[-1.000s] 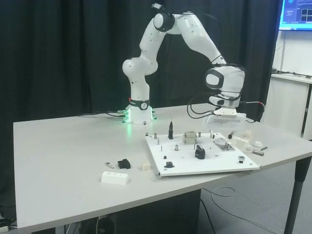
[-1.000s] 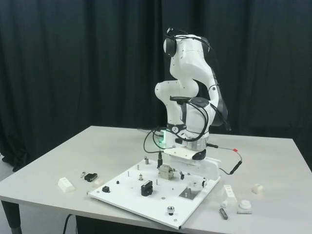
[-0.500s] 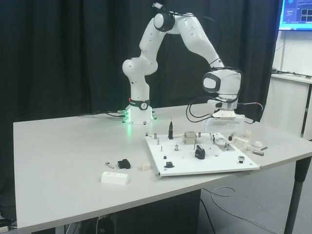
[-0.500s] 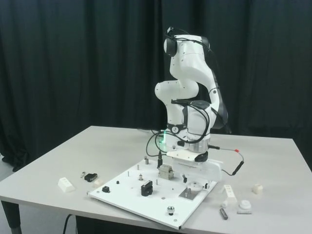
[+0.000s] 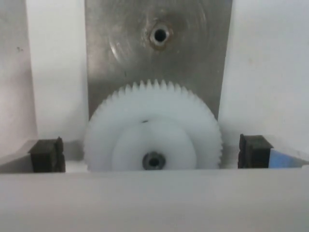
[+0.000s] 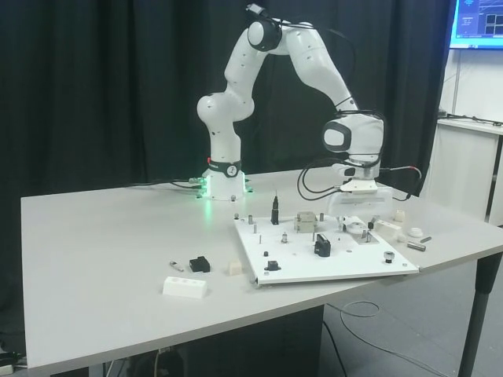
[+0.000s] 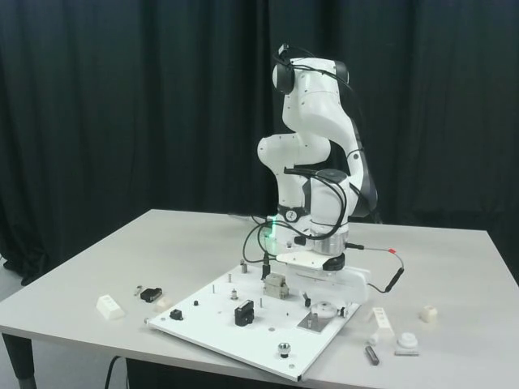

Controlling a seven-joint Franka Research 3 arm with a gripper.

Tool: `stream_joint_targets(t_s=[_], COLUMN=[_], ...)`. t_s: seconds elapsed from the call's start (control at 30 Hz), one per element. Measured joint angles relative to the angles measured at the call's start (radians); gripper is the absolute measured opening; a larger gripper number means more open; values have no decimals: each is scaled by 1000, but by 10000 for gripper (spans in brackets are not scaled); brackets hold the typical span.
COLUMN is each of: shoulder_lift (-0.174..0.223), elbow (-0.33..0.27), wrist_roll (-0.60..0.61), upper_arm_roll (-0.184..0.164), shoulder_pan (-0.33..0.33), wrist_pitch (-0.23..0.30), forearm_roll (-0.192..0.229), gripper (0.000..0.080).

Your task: Remove large gear.

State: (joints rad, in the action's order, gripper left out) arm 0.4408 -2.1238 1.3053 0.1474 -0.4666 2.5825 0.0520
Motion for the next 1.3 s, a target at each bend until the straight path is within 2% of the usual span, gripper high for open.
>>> stream_joint_targets(t_s=[0.5, 0.53, 0.8, 0.83, 1.3], shoulder_lift=[0, 0, 0, 0, -2], elbow=[-20, -21, -21, -21, -22], wrist_roll=[0, 0, 0, 0, 0], upper_arm_roll=[-1, -1, -1, -1, -1], shoulder_pan=[1, 2, 2, 2, 2], wrist_pitch=[44, 45, 47, 47, 46], forearm_roll=[0, 0, 1, 1, 2], gripper=[800, 680, 680, 596, 596])
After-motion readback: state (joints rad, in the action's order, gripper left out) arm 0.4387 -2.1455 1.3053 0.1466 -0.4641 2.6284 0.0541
